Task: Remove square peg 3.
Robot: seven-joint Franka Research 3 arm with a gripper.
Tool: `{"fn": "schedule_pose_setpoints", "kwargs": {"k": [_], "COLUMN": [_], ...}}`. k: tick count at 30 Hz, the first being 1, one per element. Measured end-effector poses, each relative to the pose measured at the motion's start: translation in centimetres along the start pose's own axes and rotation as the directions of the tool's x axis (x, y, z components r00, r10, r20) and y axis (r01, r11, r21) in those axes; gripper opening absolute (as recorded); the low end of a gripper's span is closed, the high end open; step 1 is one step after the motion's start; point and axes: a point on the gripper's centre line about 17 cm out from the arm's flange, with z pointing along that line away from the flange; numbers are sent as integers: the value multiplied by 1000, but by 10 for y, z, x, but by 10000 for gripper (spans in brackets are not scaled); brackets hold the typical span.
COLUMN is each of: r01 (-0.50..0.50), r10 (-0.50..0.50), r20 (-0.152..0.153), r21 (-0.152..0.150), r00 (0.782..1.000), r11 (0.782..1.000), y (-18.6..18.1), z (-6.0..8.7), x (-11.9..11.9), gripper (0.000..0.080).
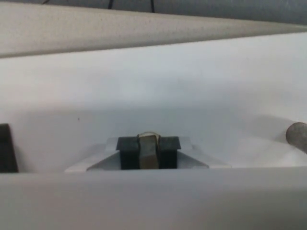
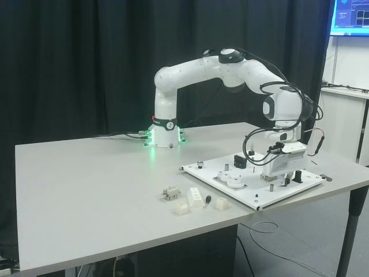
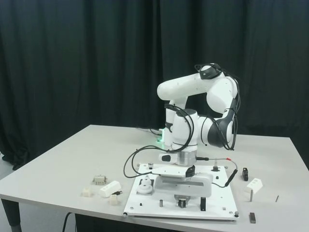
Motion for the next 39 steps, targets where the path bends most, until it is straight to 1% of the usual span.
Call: {"fn": "schedule_pose_setpoints", "kwargs": {"k": [8, 27, 39], "r01": [-5, -67, -158], "r10": [5, 67, 158], "r20": [0, 1, 2], "r21": [0, 1, 1], "r00": [1000, 998, 987], "r11": [1000, 998, 987], "y": [0, 0, 0], "z": [0, 0, 0], "x": [0, 0, 0], "gripper": [79, 80, 80]}}
